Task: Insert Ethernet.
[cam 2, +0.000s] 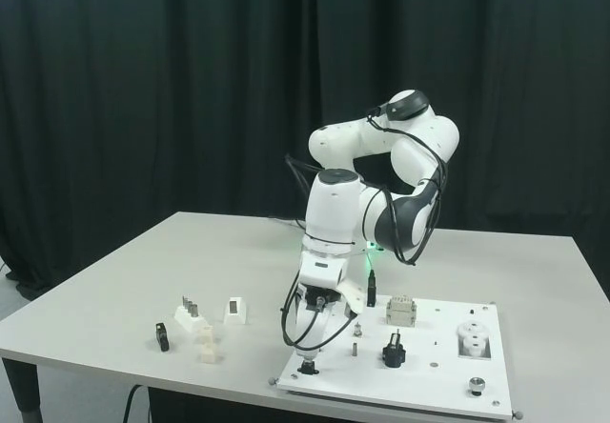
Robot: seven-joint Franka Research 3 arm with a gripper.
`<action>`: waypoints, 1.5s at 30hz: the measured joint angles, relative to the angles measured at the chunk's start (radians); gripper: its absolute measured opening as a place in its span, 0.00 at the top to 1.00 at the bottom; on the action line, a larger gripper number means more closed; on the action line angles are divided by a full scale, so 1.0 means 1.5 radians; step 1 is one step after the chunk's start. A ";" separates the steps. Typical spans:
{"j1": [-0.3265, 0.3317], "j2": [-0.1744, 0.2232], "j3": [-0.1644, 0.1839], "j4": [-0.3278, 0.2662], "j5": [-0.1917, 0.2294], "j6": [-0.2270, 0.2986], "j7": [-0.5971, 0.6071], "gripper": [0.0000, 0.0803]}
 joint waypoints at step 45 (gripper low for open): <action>0.005 0.003 -0.007 0.001 -0.030 -0.013 -0.012 0.56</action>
